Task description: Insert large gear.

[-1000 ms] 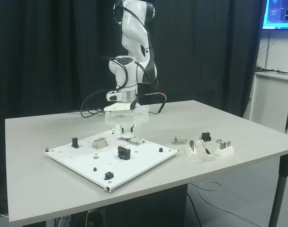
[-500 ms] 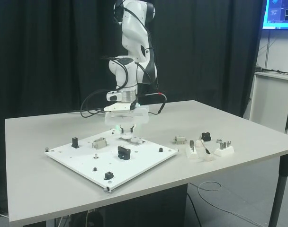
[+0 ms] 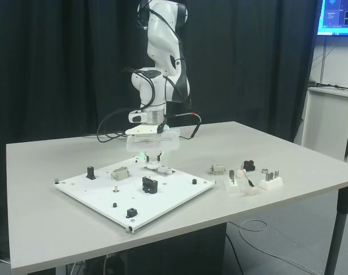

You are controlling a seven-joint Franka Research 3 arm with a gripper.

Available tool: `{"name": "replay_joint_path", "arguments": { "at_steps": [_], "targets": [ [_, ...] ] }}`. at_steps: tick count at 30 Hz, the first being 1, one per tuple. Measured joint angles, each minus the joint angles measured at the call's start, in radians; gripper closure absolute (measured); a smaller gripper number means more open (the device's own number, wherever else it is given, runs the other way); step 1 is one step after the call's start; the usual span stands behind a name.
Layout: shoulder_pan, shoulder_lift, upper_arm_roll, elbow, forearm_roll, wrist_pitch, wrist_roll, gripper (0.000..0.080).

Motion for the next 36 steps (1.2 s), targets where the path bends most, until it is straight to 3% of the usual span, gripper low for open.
{"name": "replay_joint_path", "arguments": {
  "at_steps": [10, 36],
  "targets": [
    [0.002, -0.009, 0.001, 0.000, 0.001, -0.035, 0.037, 0.0473],
    [0.002, -0.007, -0.005, 0.000, 0.002, -0.040, 0.082, 0.0473]
  ]
}}
